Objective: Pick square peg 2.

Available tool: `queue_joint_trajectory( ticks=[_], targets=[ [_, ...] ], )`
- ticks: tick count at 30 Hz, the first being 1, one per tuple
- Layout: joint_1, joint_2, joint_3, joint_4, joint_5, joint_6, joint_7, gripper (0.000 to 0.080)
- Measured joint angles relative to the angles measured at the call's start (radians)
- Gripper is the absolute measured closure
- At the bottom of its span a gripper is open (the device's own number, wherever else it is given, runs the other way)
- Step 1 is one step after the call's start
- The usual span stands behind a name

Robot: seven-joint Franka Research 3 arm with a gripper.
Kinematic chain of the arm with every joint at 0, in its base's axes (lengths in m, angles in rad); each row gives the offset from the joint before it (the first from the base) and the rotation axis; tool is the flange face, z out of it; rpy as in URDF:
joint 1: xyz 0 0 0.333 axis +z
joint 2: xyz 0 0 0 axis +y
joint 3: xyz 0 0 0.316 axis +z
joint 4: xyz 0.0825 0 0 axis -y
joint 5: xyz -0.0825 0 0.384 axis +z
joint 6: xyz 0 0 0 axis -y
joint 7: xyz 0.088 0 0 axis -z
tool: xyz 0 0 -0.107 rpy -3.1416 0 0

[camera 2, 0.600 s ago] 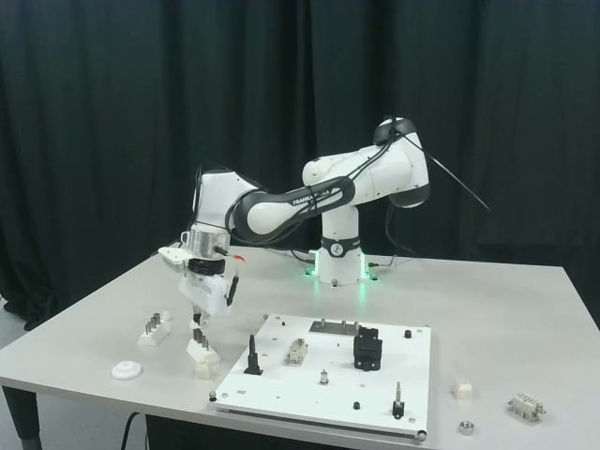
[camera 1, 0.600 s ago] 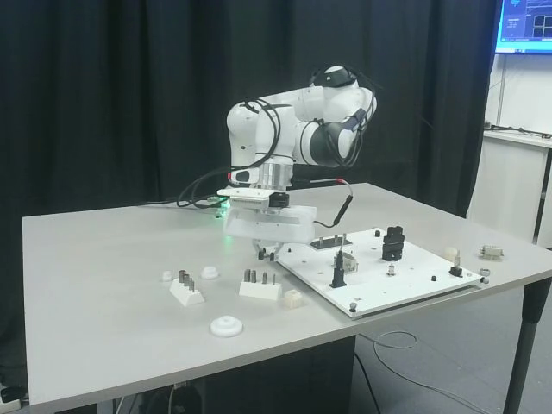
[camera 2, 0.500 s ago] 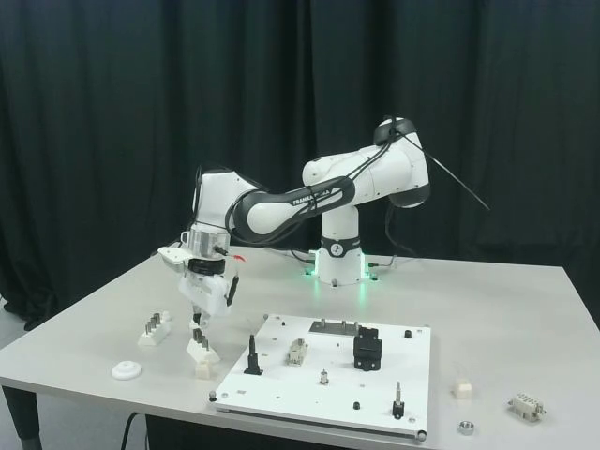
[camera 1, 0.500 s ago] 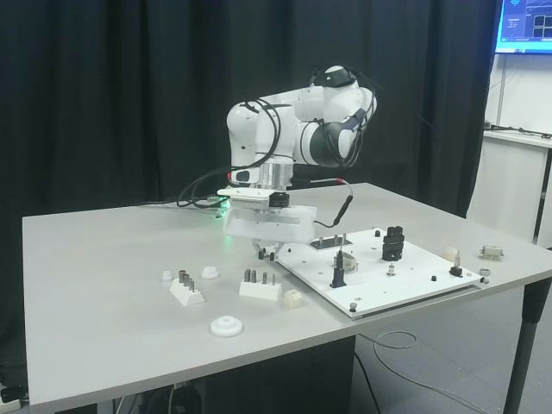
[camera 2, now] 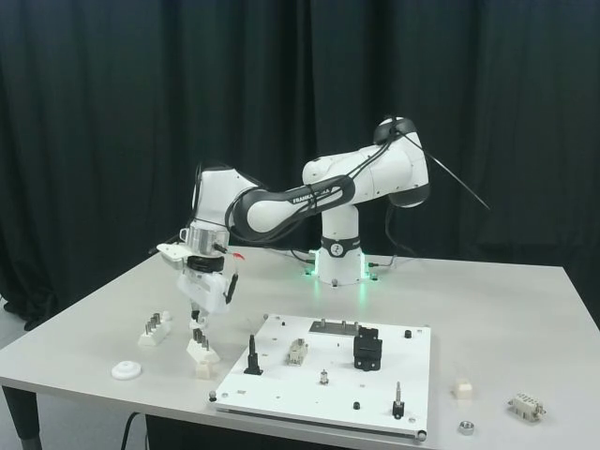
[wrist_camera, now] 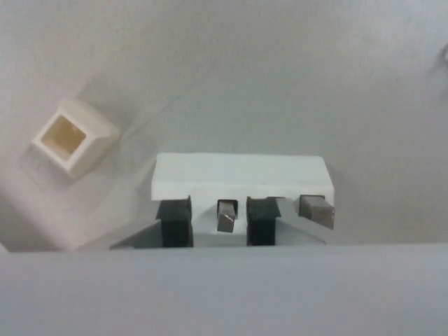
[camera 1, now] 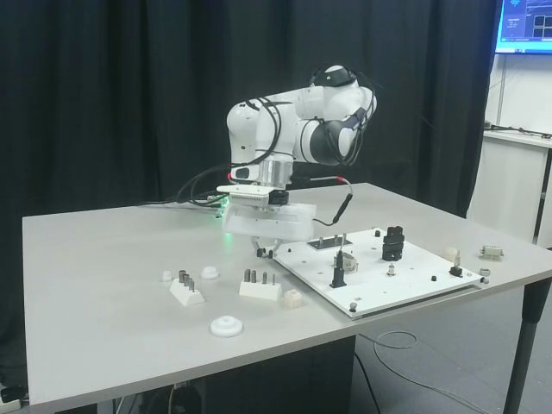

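Gripper [wrist_camera: 219,222]: the two black fingers [wrist_camera: 175,222] stand apart, released, one on each side of a small grey peg; a gap shows on both sides, so nothing is clasped.

Square peg 2 [wrist_camera: 226,215], taken to be the middle peg: upright in the white peg holder [wrist_camera: 241,173], between the fingers and apparently seated; a second square peg [wrist_camera: 316,210] stands further along the same holder, outside the fingers.

From the second room view the gripper [camera 2: 199,325] hangs just above the holder [camera 2: 200,351], pointing down; whether the fingertips reach the peg's height cannot be told from there.

Around it: a small cube with a square socket [wrist_camera: 70,136] on the table just beside the holder; another peg holder [camera 1: 186,290] with its own pegs well apart along the grey table [camera 1: 103,259]; a white toothed disc [camera 1: 226,326] near the table's front edge; the white assembly board [camera 1: 379,278] on the holder's other side, carrying black fixtures.

Step in hand, as judged: alignment over the peg, before the grasp; pick not yet made.

Next move calls for: going lower if the tips sit high, keeping the peg centred; closing squarely on its flat faces; then a straight vertical lift, so the peg does not bind in its socket or drag the light holder up; the neighbouring peg is near one finger, so little sideways drift is allowed.
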Motion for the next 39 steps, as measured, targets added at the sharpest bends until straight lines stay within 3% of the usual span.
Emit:
queue_joint_trajectory(
  ticks=[24, 39],
  targets=[
    [0.000, 0.000, -0.009, 0.012, -0.025, -0.007, -0.141, 0.0634],
    [0.000, -0.001, -0.033, 0.012, -0.035, -0.038, -0.438, 0.0634]
  ],
)
